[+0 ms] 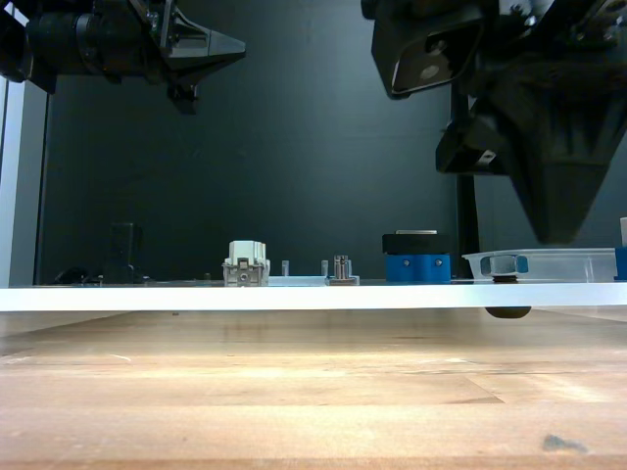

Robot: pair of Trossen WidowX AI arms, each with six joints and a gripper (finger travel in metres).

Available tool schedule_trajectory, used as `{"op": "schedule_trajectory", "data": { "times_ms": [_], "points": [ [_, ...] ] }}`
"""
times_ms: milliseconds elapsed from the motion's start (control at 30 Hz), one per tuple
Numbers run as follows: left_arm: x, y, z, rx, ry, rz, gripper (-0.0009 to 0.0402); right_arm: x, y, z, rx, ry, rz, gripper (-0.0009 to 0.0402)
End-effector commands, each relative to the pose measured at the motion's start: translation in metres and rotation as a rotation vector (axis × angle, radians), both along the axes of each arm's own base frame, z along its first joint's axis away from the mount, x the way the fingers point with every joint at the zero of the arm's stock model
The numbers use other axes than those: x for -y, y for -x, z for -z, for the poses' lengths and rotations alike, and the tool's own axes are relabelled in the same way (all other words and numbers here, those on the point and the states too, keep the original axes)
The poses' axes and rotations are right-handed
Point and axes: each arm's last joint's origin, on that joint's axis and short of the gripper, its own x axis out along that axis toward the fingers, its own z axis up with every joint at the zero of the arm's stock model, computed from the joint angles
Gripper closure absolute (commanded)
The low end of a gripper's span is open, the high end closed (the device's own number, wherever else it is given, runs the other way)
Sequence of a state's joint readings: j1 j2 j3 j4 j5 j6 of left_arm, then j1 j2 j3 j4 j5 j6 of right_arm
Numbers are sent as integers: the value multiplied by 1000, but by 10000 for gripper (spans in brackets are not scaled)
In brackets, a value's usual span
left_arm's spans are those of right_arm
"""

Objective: Unfasten the M12 fastener and place in the container

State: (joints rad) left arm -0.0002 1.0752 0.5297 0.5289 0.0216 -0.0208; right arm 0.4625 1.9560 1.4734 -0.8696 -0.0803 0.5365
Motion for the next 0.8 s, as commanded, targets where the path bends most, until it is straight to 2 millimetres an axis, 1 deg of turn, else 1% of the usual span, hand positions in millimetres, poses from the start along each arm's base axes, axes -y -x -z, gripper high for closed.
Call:
{"op": "schedule_trajectory", "data": {
  "times_ms": [33, 300, 333, 400, 467, 500, 600, 800],
  "points": [
    [0, 0, 0, 0, 0, 0, 393, 0, 0, 6, -9, 14, -6, 393],
    [0, 0, 0, 0, 0, 0, 393, 1, 0, 9, 5, 23, -16, 393],
    [0, 0, 0, 0, 0, 0, 393, 2, 0, 9, 12, 52, -9, 393],
    [0, 0, 0, 0, 0, 0, 393, 7, 2, 6, 38, 187, 32, 393],
    [0, 0, 0, 0, 0, 0, 393, 13, 5, 0, 65, 324, 94, 393],
    [0, 0, 0, 0, 0, 0, 393, 15, 6, -4, 77, 363, 105, 393],
    [0, 0, 0, 0, 0, 0, 393, 16, 7, -10, 82, 368, 96, 393],
    [0, 0, 0, -1, 0, 0, 393, 16, 10, -13, 64, 334, 92, 393]
  ]
}}
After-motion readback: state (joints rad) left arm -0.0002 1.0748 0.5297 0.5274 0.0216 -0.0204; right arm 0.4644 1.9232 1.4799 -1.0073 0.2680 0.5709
